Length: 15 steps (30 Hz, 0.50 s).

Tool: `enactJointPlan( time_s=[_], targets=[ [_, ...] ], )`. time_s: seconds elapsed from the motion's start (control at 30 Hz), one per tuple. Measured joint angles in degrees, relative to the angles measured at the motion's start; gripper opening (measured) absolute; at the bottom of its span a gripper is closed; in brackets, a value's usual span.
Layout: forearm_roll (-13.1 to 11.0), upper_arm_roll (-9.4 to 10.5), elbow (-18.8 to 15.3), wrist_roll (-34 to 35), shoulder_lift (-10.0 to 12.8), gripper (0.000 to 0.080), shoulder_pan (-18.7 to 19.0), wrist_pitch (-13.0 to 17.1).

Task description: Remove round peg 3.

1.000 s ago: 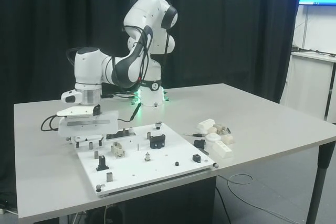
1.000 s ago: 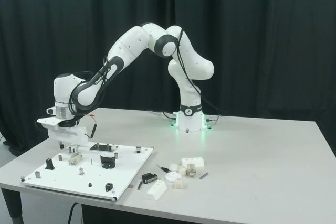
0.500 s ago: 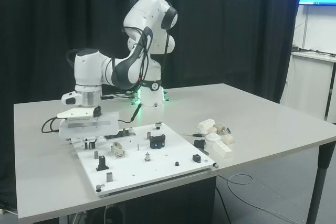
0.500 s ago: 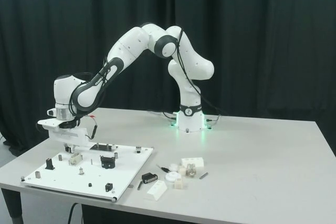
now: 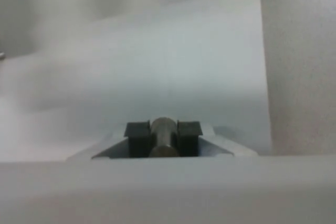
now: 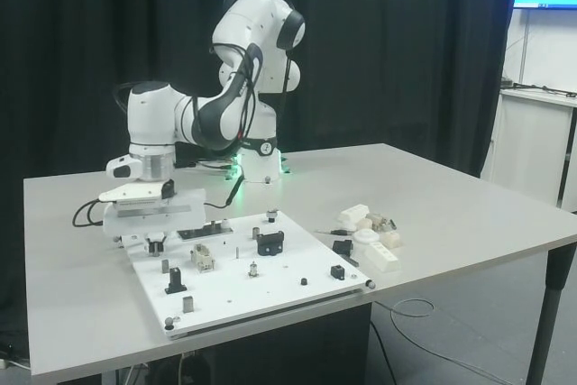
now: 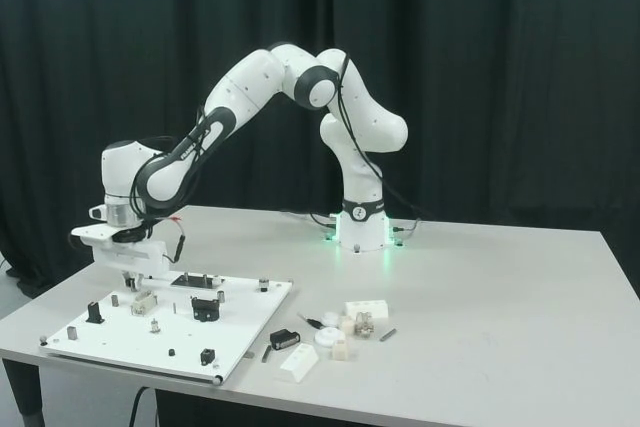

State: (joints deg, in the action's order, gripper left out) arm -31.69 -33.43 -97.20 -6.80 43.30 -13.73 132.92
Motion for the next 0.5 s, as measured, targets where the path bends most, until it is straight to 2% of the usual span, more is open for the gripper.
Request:
enactJointPlan(
  time_s=[0.2, 0.5],
  targets=[
    [0.44, -0.55, 0.19, 0.00, -1.34, 0.0105, 0.09, -1.58],
    [2.65, -2.20, 0.44, 0.00, -4.36, 0.0104, 1.01, -3.94]
  ],
)
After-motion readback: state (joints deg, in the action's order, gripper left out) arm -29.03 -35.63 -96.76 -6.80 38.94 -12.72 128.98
